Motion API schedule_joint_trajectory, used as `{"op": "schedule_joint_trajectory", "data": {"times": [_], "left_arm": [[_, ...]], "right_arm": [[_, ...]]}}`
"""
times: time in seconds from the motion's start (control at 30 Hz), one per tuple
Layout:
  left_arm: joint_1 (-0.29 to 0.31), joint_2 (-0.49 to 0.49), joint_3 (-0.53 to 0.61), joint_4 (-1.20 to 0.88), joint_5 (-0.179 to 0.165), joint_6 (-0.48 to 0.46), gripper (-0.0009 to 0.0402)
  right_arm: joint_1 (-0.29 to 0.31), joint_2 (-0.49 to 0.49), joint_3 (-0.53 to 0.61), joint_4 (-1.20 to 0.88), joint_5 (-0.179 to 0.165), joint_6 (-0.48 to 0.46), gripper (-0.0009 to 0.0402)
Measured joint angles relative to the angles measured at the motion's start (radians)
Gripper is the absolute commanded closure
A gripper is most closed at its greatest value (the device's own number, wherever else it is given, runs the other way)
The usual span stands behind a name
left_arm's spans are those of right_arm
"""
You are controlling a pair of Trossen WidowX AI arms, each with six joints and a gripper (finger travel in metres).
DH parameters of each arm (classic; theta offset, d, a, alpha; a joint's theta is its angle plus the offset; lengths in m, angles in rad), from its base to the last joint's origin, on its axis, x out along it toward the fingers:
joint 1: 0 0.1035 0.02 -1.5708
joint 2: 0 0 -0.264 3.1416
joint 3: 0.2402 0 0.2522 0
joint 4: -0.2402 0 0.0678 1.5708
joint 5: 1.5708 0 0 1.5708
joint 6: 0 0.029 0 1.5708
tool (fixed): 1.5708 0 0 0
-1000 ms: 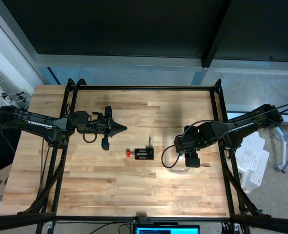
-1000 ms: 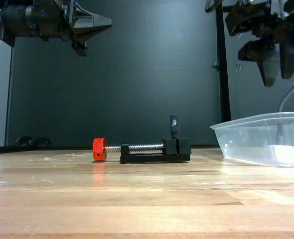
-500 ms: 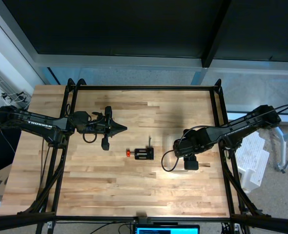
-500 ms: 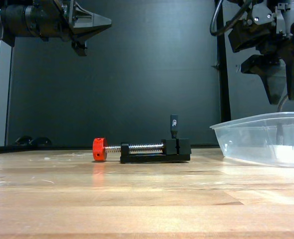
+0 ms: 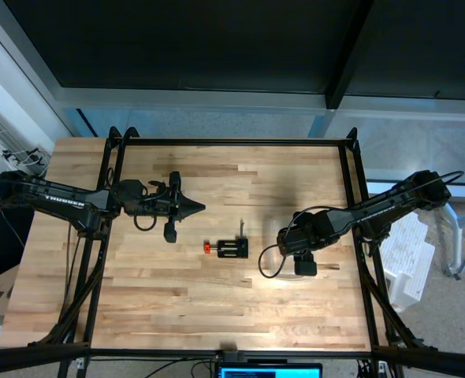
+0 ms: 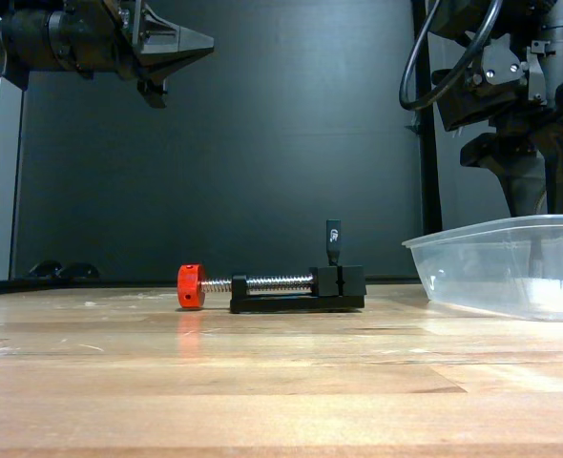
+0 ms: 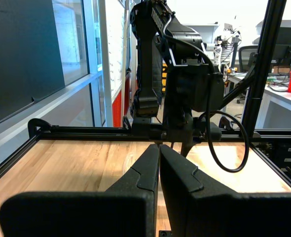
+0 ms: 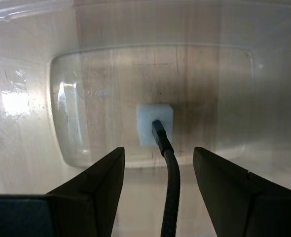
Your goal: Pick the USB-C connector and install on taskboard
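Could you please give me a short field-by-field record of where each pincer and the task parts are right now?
left pincer: shut, high above the table's left side
right pincer: open, pointing down into the clear tray, one finger on either side of the cable
USB-C connector: at the cable's end, on the white square piece in the tray
taskboard: mid-table, apart from both pincers

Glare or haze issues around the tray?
Right wrist view: glare on clear tray wall; USB-C connector clean, framed by open right gripper, over tray. Low view: tray wall hazes contents. Left wrist view: shut left gripper, parked aloft left, dark against bright background.
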Motion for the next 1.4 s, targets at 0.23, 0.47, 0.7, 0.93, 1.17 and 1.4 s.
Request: {"op": "schedule_joint_trajectory", "data": {"times": [0.23,0.47,0.7,0.93,1.17,1.4], "left_arm": [[0.000,0.000,0.000,0.000,0.000,0.000,0.0393],[0.000,0.000,0.000,0.000,0.000,0.000,0.0393],[0.000,0.000,0.000,0.000,0.000,0.000,0.0393],[0.000,0.000,0.000,0.000,0.000,0.000,0.0393],[0.000,0.000,0.000,0.000,0.000,0.000,0.0393],[0.000,0.000,0.000,0.000,0.000,0.000,0.0393]], "right_arm": [[-0.001,-0.002,-0.047,0.074,-0.002,-0.004,0.0224],[-0.003,-0.006,-0.057,0.093,-0.003,-0.008,0.0238],[-0.005,-0.035,-0.083,0.099,-0.003,-0.008,0.0252],[-0.005,-0.048,-0.114,0.139,-0.003,-0.008,0.0266],[-0.005,-0.049,-0.124,0.158,-0.002,-0.020,0.0289],[-0.007,-0.049,-0.137,0.179,-0.001,-0.025,0.0317]]}}
